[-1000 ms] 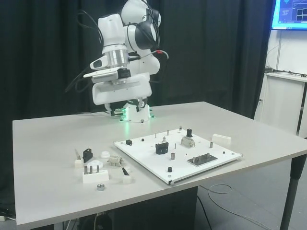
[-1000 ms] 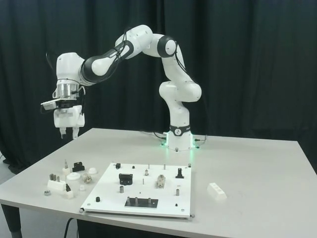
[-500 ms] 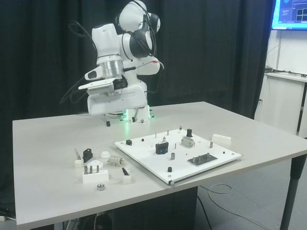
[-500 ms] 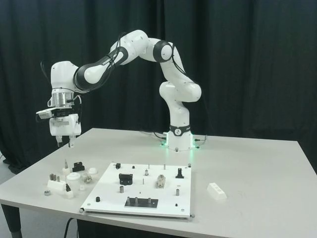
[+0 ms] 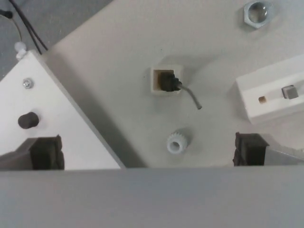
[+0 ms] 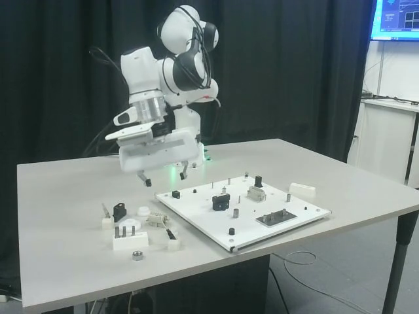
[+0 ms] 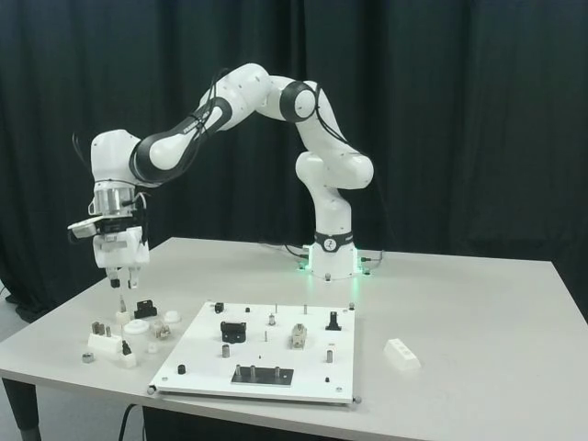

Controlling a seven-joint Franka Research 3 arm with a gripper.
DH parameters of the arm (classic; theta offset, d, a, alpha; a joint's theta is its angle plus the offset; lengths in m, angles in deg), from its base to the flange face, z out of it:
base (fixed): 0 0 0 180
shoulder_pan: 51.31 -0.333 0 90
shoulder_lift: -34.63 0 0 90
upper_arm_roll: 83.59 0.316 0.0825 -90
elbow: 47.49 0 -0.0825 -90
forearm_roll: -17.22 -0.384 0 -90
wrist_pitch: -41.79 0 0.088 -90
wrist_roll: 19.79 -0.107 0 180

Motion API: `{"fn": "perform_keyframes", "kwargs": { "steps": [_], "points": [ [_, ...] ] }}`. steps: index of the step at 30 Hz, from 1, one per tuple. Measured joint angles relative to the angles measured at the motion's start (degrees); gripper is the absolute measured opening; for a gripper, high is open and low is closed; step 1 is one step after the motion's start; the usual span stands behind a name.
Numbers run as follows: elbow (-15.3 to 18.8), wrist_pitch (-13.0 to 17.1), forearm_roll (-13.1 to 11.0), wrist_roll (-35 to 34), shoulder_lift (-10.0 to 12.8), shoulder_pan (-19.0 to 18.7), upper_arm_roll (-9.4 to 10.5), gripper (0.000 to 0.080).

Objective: Pick USB.

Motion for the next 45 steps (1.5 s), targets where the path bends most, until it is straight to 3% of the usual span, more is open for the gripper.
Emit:
{"fn": "perform_keyframes", "kwargs": {
  "steps": [13, 21, 45],
  "points": [
    [-1.06, 2.12, -1.53, 1.49, 4.16, 0.10, 0.10, 0.0800],
    [-1.11, 3.67, -4.11, 4.03, 6.25, 0.11, 0.19, 0.0800],
    [-1.11, 8.22, -8.95, 4.09, 9.90, 0.12, 1.30, 0.0800]
  ]
}}
